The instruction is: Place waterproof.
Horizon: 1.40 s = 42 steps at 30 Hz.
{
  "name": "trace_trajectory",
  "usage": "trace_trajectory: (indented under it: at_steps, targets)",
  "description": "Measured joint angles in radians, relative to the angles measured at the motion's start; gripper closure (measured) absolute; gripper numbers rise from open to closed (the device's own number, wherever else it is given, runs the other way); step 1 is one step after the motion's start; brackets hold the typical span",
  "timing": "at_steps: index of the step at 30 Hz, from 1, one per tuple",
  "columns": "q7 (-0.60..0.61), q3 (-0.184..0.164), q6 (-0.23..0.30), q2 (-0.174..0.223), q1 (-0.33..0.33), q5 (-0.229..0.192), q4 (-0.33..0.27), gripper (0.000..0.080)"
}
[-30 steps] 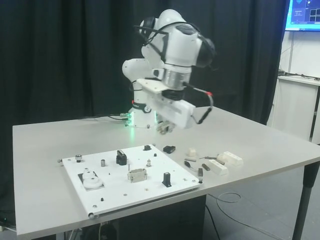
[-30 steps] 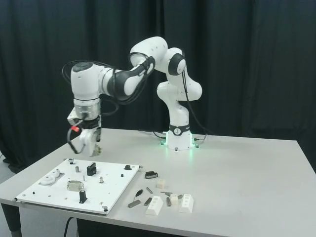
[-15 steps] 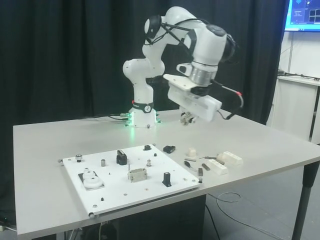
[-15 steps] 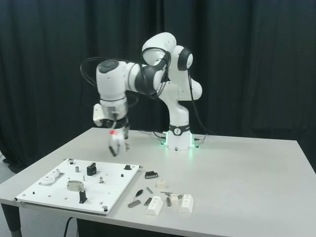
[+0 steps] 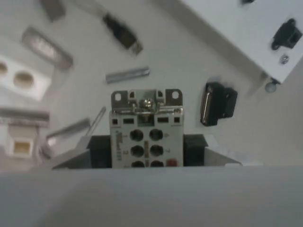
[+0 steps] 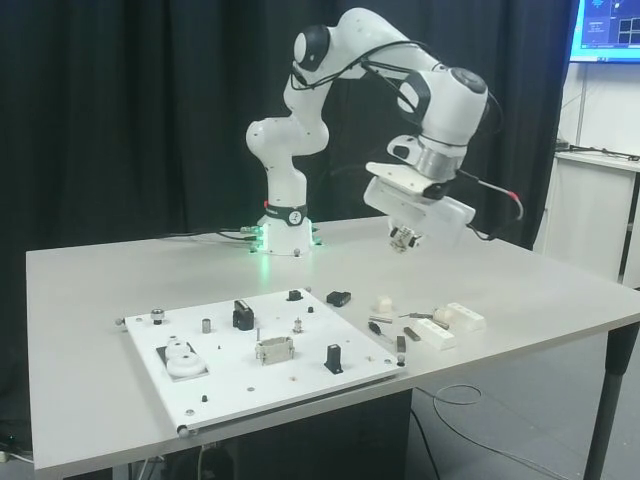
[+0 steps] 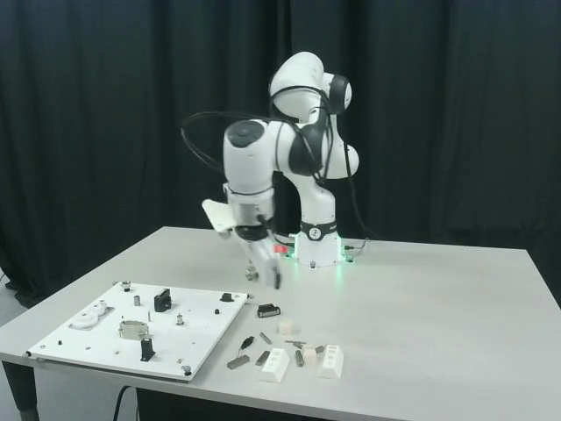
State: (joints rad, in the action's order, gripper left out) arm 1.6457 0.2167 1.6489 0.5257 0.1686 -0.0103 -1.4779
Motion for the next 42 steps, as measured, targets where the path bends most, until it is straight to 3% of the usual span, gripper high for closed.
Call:
trace_trajectory:
  at_steps: [10,21,26,33,42]
  targets:
    - [-0.137,-0.063,0.107,-0.06,0.016,0.025,-0.159,0.049]
    - [-0.27,-0.102,0.269,-0.144,0.049,0.059,-0.367,0.049]
    - [-0.272,-0.113,0.389,-0.183,0.066,0.071,-0.469,0.049]
    - [-0.272,-0.121,0.6,-0.231,0.091,0.09,-0.611,0.049]
    - [-0.257,-0.123,0.826,-0.235,0.109,0.093,-0.717,0.049]
